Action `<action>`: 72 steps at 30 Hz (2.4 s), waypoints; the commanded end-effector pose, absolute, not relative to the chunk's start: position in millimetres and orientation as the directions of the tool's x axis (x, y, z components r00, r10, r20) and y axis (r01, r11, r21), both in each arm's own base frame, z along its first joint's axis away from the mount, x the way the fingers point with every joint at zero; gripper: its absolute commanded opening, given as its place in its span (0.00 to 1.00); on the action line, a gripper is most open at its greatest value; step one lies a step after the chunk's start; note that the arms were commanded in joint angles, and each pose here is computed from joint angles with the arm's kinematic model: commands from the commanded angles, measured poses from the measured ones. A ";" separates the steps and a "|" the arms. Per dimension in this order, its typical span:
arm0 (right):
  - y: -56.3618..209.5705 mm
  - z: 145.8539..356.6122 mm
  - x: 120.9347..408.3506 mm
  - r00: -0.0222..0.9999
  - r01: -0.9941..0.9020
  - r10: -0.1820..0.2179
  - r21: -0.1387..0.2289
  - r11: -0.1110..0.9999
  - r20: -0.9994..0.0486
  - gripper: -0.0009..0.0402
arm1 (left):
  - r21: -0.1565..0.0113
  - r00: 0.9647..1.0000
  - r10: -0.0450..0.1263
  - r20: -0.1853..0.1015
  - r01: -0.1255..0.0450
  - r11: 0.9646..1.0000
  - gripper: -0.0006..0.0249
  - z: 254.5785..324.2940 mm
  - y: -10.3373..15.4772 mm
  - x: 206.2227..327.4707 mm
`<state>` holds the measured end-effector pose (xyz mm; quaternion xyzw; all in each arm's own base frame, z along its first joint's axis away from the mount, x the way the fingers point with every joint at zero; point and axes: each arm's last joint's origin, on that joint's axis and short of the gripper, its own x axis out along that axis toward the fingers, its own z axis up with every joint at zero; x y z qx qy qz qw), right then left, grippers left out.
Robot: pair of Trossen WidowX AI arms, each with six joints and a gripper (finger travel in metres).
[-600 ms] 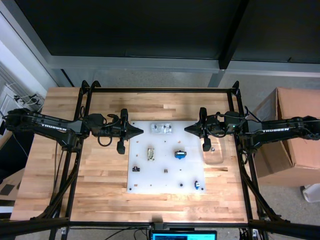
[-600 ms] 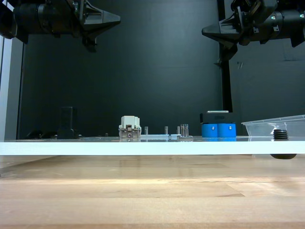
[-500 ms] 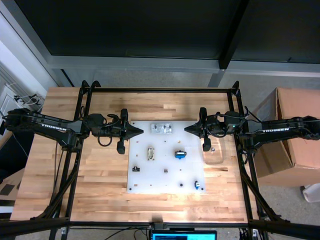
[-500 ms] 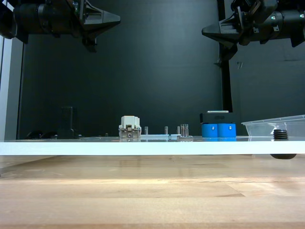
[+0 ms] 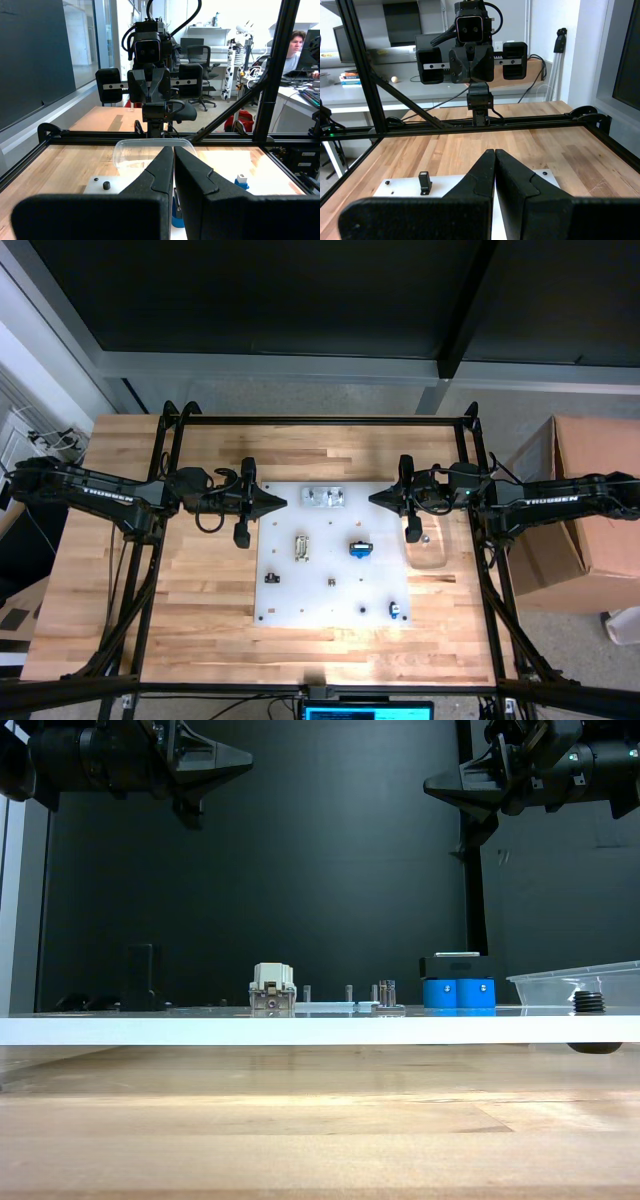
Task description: Pick the M12 nut and place it on its threads and fasten
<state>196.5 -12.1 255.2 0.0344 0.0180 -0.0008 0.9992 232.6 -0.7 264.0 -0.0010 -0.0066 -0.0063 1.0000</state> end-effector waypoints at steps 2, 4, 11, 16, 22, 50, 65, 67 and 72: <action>-12.1 255.4 196.5 0.999 0.003 0.000 0.069 0.998 -0.035 0.02 | -0.002 1.000 -0.013 0.014 0.013 1.000 0.02 264.1 -0.7 232.6; -12.1 255.3 196.5 0.999 0.003 0.000 0.069 0.998 -0.035 0.02 | -0.002 1.000 -0.012 0.014 0.012 1.000 0.02 264.1 -0.6 232.6; -12.0 255.5 196.5 0.999 0.002 0.000 0.069 0.998 -0.034 0.02 | -0.002 1.000 -0.012 0.014 0.012 1.000 0.02 264.1 -0.6 232.6; -12.1 255.5 196.5 0.999 0.003 0.000 0.069 0.998 -0.033 0.02 | -0.002 1.000 -0.012 0.014 0.012 1.000 0.02 264.1 -0.6 232.6; -12.1 255.3 196.5 0.999 0.002 0.000 0.074 0.997 -0.035 0.02 | -0.002 1.000 -0.012 0.014 0.012 1.000 0.02 264.1 -0.6 232.6; -7.0 296.5 138.0 0.416 -0.229 0.045 -0.057 0.972 -0.908 0.02 | -0.002 1.000 -0.012 0.014 0.012 1.000 0.02 264.1 -0.6 232.6; -5.8 259.8 146.1 0.072 -0.575 0.026 -0.020 0.818 -0.997 0.08 | -0.002 1.000 -0.013 0.014 0.013 1.000 0.02 264.1 -0.7 232.6; -4.7 247.7 148.0 0.049 -0.612 0.015 -0.018 0.791 -0.999 0.13 | -0.002 1.000 -0.012 0.014 0.012 1.000 0.02 264.1 -0.6 232.6; -2.1 219.5 156.9 0.062 -0.657 0.011 -0.032 0.753 -0.998 0.28 | -0.002 1.000 -0.012 0.014 0.012 1.000 0.02 264.1 -0.6 232.6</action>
